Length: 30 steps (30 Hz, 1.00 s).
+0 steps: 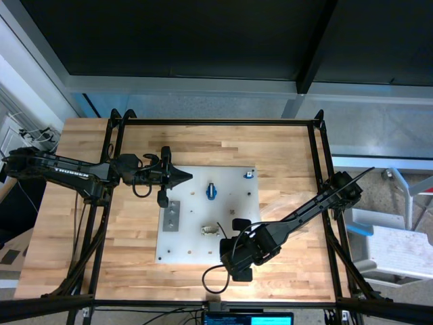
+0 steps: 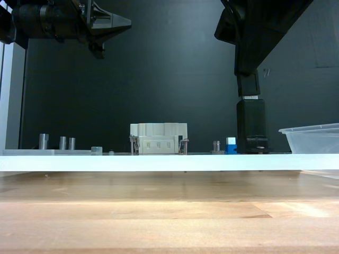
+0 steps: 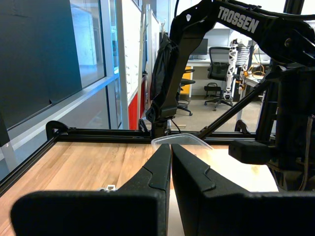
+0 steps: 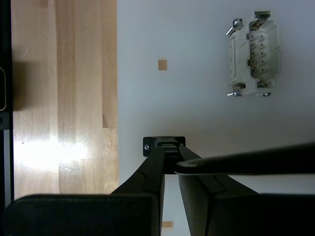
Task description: Remove the USB connector from the USB hub and place in the container
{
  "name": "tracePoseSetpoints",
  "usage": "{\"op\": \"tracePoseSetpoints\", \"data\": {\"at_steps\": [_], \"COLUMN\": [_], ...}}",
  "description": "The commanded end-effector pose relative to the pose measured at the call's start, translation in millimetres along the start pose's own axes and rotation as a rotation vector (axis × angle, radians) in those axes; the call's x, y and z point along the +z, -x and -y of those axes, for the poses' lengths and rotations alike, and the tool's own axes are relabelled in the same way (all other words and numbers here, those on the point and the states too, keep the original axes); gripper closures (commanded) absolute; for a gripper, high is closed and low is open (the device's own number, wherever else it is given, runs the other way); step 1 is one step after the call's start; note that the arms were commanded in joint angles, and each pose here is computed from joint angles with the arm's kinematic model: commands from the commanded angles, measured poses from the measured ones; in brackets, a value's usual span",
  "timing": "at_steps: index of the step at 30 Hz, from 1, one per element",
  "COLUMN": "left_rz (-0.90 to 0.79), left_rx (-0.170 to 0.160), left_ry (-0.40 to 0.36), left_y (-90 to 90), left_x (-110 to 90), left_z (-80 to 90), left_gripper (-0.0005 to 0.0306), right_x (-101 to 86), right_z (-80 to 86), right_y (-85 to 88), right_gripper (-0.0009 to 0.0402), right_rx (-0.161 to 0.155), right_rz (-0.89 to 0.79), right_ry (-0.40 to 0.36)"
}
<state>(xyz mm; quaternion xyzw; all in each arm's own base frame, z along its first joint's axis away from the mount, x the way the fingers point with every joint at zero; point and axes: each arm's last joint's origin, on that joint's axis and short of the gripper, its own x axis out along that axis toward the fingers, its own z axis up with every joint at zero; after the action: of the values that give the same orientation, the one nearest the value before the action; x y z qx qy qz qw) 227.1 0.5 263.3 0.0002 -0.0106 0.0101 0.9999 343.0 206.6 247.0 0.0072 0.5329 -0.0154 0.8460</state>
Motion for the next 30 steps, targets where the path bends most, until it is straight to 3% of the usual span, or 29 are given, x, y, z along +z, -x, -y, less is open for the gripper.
{"op": "tracePoseSetpoints", "data": {"at_steps": [1,8,13,16,19,30], "left_rz": [0.0,0.0,0.0,0.0,0.0,0.0], "left_rx": [0.0,0.0,0.0,0.0,0.0,0.0], "left_ry": [0.0,0.0,0.0,0.0,0.0,0.0], "left_y": [-0.1,0.0,0.0,0.0,0.0,-0.1], "left_x": [0,0,0,0,0,0], "left_z": [0.0,-0.1,0.0,-0.1,-0.1,0.0], "left_gripper": [0.03,0.03,0.03,0.03,0.03,0.03], "right_x": [-1.4,-12.9,-19.0,-21.1,-24.2,-25.6], "right_z": [0.0,2.1,2.9,3.7,4.6,5.2], "right_y": [2.1,0.8,7.4,12.0,17.2,22.1], "right_gripper": [0.0393,0.0393,0.0393,0.0393,0.0393,0.0393], "right_rx": [-0.002,0.033,0.009,0.022,0.012,0.023], "right_rz": [0.035,0.088,0.128,0.146,0.168,0.174], "right_ry": [-0.018,-0.065,-0.079,-0.085,-0.092,-0.089]}}
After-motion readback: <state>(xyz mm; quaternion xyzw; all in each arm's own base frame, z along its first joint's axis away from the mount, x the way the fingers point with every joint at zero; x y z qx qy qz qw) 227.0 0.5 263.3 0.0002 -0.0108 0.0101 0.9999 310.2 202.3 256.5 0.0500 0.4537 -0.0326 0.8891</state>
